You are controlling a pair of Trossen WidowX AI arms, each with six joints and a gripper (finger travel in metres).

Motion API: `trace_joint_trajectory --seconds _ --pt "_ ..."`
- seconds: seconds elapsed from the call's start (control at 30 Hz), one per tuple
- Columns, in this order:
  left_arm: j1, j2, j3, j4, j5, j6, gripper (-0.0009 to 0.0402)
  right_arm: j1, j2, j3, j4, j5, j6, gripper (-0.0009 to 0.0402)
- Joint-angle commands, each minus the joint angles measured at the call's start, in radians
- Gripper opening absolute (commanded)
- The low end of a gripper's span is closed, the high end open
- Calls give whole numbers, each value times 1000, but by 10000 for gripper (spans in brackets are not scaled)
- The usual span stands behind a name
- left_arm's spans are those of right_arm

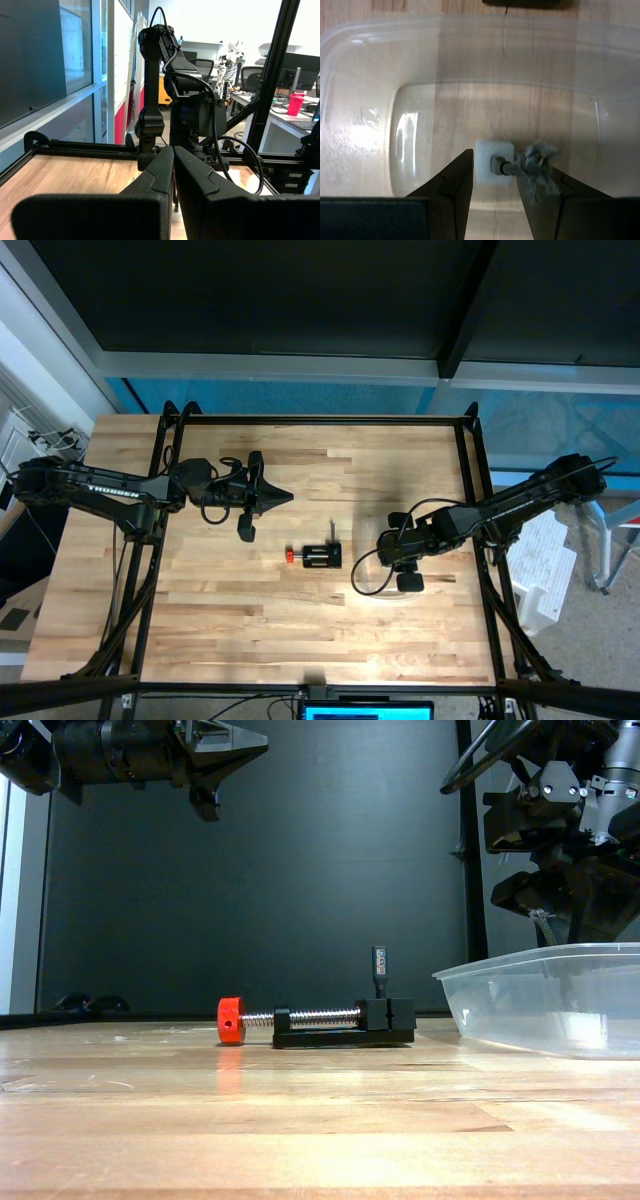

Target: Pick the usb-c connector and install on the hub

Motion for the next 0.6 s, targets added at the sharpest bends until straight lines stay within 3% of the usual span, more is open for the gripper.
trace_joint_trajectory --seconds 0.03,0.6 --pt "0 0 0 0 0 0 0 -1 1 0 -11 -3 2 112" --pt "0 0 0 0 0 0 0 -34 1 55 -112 -9 2 112"
